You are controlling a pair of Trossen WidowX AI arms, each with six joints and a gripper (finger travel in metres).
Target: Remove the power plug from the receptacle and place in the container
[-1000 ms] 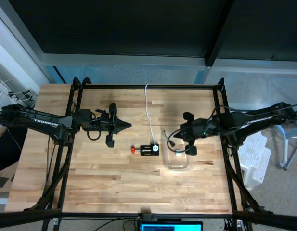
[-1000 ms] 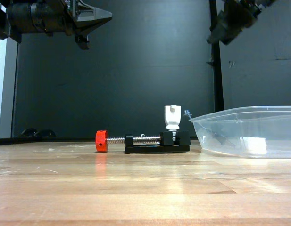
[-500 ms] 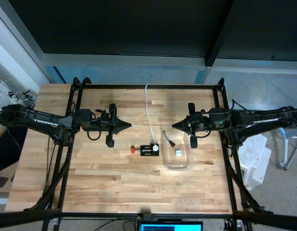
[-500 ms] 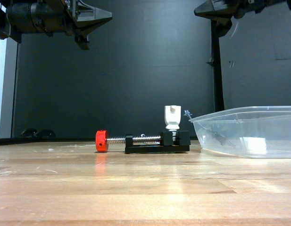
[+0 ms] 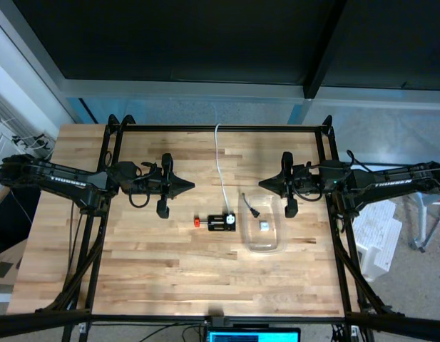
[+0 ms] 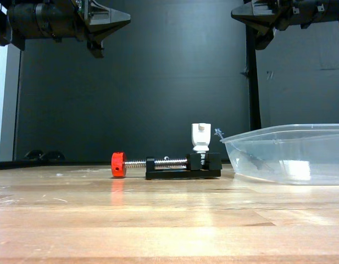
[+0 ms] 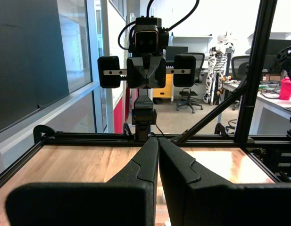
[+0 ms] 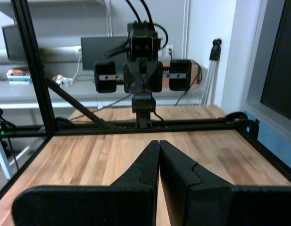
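Clear plastic container (image 5: 274,244) sits just beside the receptacle (image 5: 221,222), on the right arm's side. The plug (image 5: 254,211) is lying inside it, in the corner closest to the receptacle's far end. In the low view the plug shows as a dark streak through the container wall. There's a little white cube (image 5: 264,225) in there too, a bit further from the receptacle than the plug.

Receptacle itself sits flat on the wood table (image 5: 134,271). Its red knob (image 5: 196,222) points toward the left arm's side, and the white socket (image 6: 200,136) sticks up at the other end. The white cord (image 5: 220,164) runs from the receptacle straight away to the table's far edge.

Both arms are up high, well apart from the receptacle. Left gripper (image 5: 192,187) hangs above and off to the knob side of it, fingers pressed together, holding nothing. Right gripper (image 5: 257,187) mirrors it on the socket side, also pinched closed and empty. The two tips point at each other with the cord running between them, a little beyond the receptacle.
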